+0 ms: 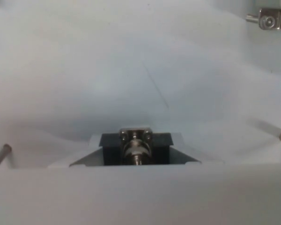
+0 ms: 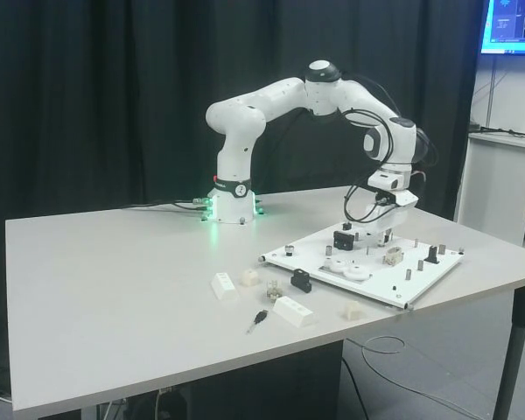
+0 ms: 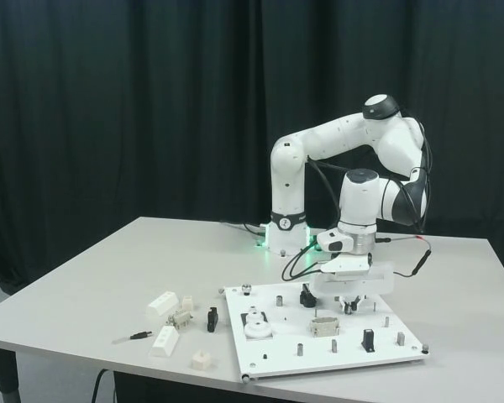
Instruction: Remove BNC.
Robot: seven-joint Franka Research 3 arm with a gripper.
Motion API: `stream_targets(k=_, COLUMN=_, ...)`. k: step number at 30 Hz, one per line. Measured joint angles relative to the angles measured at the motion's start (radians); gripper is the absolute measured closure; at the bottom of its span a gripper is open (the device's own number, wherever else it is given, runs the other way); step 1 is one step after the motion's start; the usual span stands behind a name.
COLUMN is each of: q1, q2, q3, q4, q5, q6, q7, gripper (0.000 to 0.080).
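BNC connector centred beneath the jaws, on white board, jaw spread unclear

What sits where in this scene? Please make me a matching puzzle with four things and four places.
Things:
1. BNC connector
2. pincer
3. green light
4. white block

Places:
A. above the white board
B. lying on the bare grey table, off the board
C. seated in a black mount, seen by the wrist camera
D. at the foot of the arm

Pairs: 1-C, 2-A, 3-D, 4-B
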Motion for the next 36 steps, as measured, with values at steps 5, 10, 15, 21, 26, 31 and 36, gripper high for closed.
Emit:
stream_targets(k=5, q1=0.000, q2=0.000, q3=0.000, q4=0.000, q5=0.000, q6=0.000, q7=-0.019, gripper=0.0679)
stream_targets(k=10, q1=0.000, q2=0.000, q3=0.000, q4=0.000, q5=0.000, q6=0.000, q7=-0.032, gripper=0.0679)
stream_targets(k=15, q1=0.000, q2=0.000, q3=0.000, q4=0.000, q5=0.001, q6=0.000, q7=-0.065, gripper=0.0679)
stream_targets(k=21, q1=0.000, q2=0.000, q3=0.001, q4=0.000, q5=0.001, q6=0.000, q7=-0.114, gripper=0.0679)
stream_targets(k=26, q1=0.000, q2=0.000, q3=0.001, q4=0.000, q5=0.002, q6=0.000, q7=-0.156, gripper=0.0679)
stream_targets(k=31, q1=0.001, q2=0.000, q3=0.001, q4=0.000, q5=0.002, q6=0.000, q7=-0.188, gripper=0.0679)
stream_targets(k=36, q1=0.001, q2=0.000, q3=0.001, q4=0.000, q5=0.002, q6=0.000, q7=-0.217, gripper=0.0679)
